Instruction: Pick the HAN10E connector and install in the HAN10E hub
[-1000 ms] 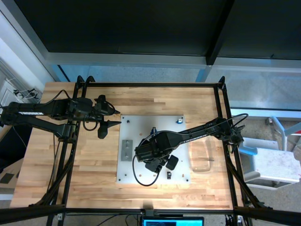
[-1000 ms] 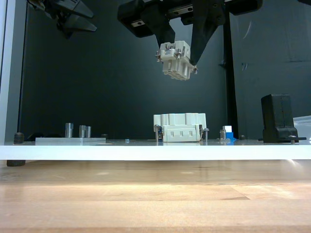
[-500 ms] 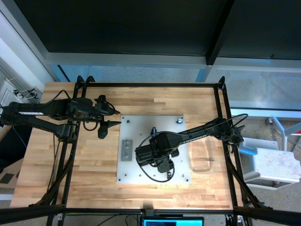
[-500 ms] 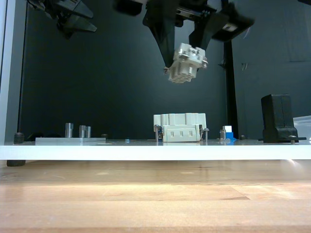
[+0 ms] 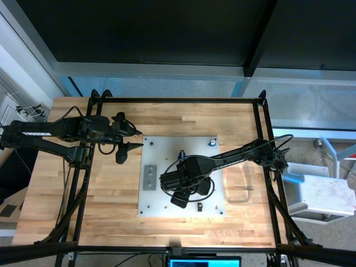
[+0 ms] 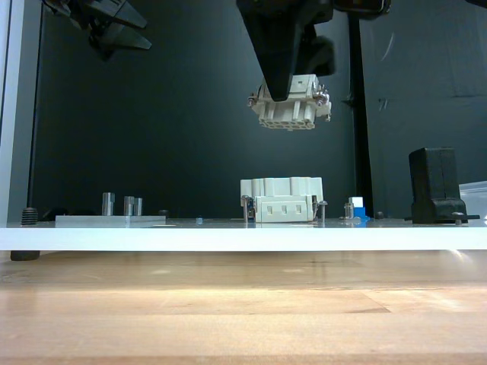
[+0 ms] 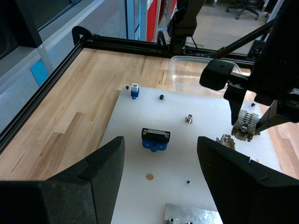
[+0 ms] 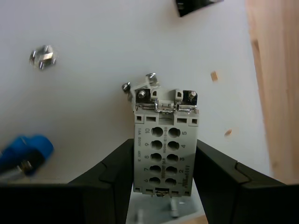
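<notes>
Between the closed fingers of the right gripper [image 8: 164, 142] the HAN10E connector [image 6: 290, 106] is clamped by its long sides and held in the air, its face of numbered holes turned back toward the wrist. Straight below the gripper, well apart from the connector and not touched by it, the HAN10E hub [image 6: 281, 199] is seen fixed on the white plate [image 6: 152, 234]. Off to one side of the gripper, past the plate's edge, a clear plastic tub [image 5: 237, 187] is set on the wooden table [image 5: 100, 211]; whether anything lies in it cannot be told. A small blue part [image 6: 356, 209] and a black block [image 6: 435, 185] are found on the plate to the tub's side of the gripper, a grey metal block [image 5: 150, 177] to the other. Far from all this, the left gripper [image 7: 160, 142] is held high beyond the plate's edge with its fingers spread apart and nothing between them. Compared with half a second earlier, the connector has been levelled: it was then tilted with one end dipping, and it is now carried nearly flat and a little lower over the hub. The right wrist has been turned between the two moments, while the left arm has not been moved.
</notes>
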Robot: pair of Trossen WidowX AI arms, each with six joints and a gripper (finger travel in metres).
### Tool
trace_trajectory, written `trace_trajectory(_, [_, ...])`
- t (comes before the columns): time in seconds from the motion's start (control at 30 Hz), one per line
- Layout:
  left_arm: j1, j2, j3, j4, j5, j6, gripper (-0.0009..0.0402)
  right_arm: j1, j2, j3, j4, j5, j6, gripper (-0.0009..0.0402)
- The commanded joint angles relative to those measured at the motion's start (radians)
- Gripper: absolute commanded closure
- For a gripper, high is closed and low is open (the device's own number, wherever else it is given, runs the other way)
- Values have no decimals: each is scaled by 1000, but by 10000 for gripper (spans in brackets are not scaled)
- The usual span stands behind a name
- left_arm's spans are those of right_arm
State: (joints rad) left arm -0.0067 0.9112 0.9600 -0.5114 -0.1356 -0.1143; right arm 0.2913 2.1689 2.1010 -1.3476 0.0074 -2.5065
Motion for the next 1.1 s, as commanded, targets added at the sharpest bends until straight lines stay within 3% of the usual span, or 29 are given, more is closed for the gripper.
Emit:
trace_trajectory(0.03, [0, 0, 0, 0, 0, 0, 179, -4, 0, 0, 9, 0, -84, 356])
trace_trajectory(0.3, [0, 0, 0, 0, 0, 0, 179, -8, 1, 0, 35, 0, -233, 356])
trace_trajectory(0.8, [0, 0, 0, 0, 0, 0, 179, -9, 58, 24, -2, 19, -279, 356])
trace_trajectory(1.1, [0, 0, 0, 0, 0, 0, 179, -10, 151, 135, -59, 27, -314, 356])
